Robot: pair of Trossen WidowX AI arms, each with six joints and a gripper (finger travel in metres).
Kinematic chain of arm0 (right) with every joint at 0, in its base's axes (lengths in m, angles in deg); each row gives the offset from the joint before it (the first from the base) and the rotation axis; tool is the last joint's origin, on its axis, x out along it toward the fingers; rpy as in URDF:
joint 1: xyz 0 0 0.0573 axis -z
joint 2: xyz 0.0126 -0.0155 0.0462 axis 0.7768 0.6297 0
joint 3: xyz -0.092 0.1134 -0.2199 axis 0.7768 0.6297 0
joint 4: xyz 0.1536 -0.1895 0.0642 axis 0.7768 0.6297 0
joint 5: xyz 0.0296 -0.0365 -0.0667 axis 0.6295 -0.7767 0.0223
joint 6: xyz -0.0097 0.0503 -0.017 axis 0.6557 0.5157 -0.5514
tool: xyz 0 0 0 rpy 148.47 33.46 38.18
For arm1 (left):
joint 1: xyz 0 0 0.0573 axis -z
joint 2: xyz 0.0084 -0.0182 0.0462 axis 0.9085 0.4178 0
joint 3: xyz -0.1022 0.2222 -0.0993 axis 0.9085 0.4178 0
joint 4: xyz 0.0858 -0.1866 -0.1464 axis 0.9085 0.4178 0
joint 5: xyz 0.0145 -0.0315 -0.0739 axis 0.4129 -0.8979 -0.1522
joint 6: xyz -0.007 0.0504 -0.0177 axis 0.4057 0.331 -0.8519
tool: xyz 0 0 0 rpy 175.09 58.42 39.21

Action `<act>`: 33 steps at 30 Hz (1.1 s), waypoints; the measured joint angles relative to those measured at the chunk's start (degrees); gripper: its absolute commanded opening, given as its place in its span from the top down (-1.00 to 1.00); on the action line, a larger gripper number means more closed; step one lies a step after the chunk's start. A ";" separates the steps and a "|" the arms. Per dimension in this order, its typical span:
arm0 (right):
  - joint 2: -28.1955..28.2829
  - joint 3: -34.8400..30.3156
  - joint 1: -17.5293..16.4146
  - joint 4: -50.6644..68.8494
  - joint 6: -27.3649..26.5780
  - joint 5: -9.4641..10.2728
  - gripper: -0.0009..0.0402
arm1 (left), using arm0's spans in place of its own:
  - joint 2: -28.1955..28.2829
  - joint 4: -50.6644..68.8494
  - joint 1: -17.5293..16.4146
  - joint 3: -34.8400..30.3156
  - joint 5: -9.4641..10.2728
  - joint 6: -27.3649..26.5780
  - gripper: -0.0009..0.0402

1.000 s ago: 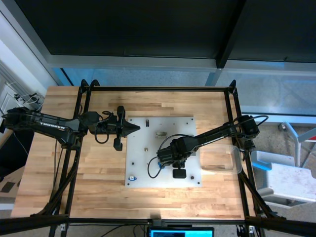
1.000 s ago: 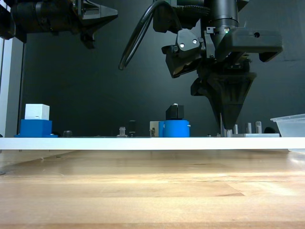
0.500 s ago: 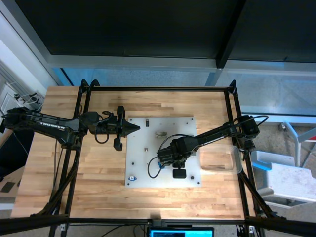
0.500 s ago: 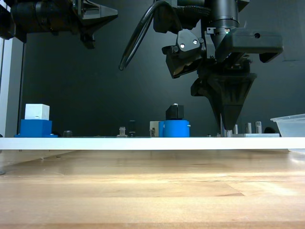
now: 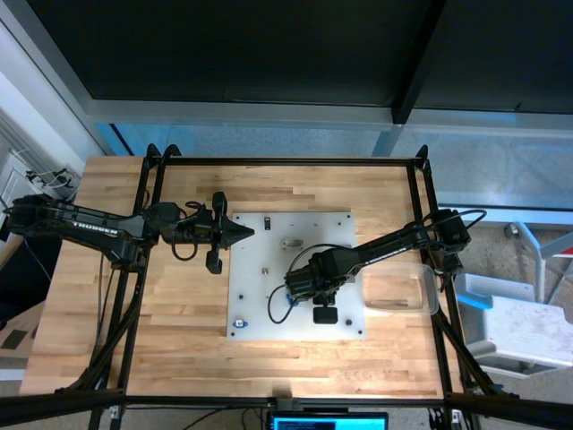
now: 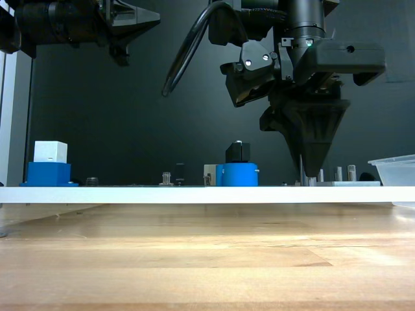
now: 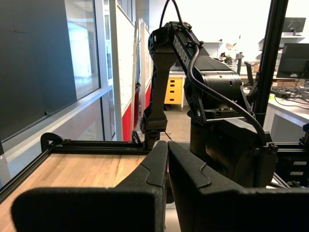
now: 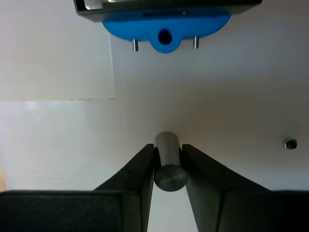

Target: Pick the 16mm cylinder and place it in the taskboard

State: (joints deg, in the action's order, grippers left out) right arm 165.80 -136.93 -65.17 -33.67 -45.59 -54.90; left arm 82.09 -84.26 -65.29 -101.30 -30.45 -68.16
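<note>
From above, the right gripper point(image 5: 311, 288) points down over the taskboard point(image 5: 340, 235), nearer the work than the left gripper point(image 5: 243, 231), which is by the taskboard's left edge. In the low view the right gripper's tip hangs just above the taskboard. The left wrist view shows the left gripper's fingers pressed together, and the right wrist view shows fingers point(image 8: 140, 169) pinching the cylinder point(image 8: 168, 159), a plain grey peg with its axis along them toward the white surface.
</note>
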 measured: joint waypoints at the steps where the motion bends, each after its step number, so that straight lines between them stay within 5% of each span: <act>1: 0.00 0.00 -0.02 0.26 0.00 -0.02 0.38 | 0.00 0.00 0.00 0.00 0.00 0.00 0.96; 12: -1.70 0.00 -0.15 1.01 -0.63 0.02 0.11 | 0.00 -0.02 0.00 0.00 0.00 0.00 0.96; 33: -8.66 -0.02 -0.17 5.16 -1.68 -0.07 0.12 | 0.00 0.00 0.00 0.02 0.00 0.00 0.96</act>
State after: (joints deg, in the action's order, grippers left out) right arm 157.14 -136.95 -65.34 -28.52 -47.27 -54.96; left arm 82.09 -84.26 -65.29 -101.28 -30.45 -68.16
